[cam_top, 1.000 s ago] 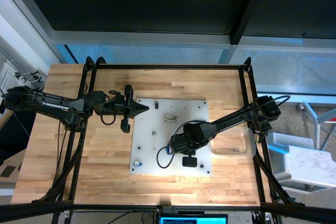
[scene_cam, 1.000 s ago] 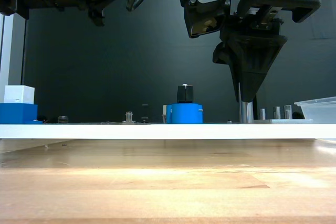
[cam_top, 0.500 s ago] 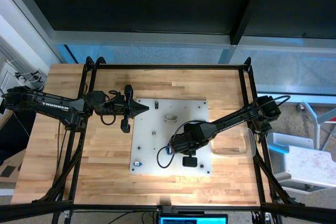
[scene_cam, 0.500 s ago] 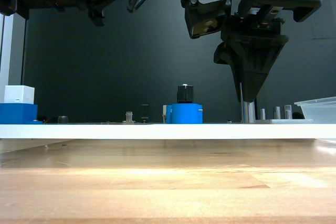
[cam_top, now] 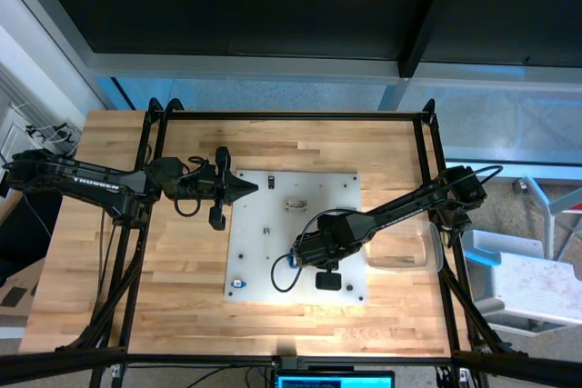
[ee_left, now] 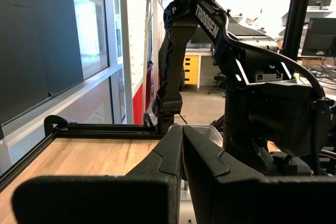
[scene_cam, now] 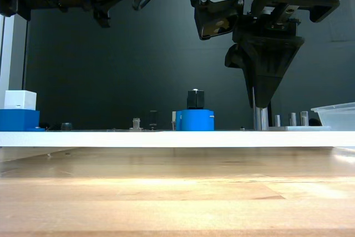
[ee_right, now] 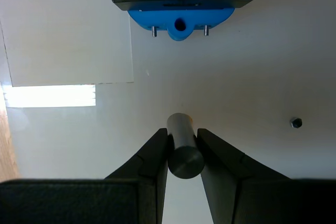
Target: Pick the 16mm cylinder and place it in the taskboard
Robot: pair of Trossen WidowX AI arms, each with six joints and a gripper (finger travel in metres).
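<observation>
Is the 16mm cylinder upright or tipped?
Upright: the 16mm cylinder stands vertical, lower end at the taskboard, pinched by the right claw. Left claw, shut, hangs over its far-left corner.

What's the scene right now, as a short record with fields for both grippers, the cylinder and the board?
right gripper: over the taskboard, pointing down, shut on the 16mm cylinder
16mm cylinder: upright in that grip, lower end at board level; whether it is in a hole cannot be told
taskboard: lying flat, its blue connector just beyond the cylinder
left gripper: shut, empty, raised at the board's left edge
clear tray: right of the board
</observation>
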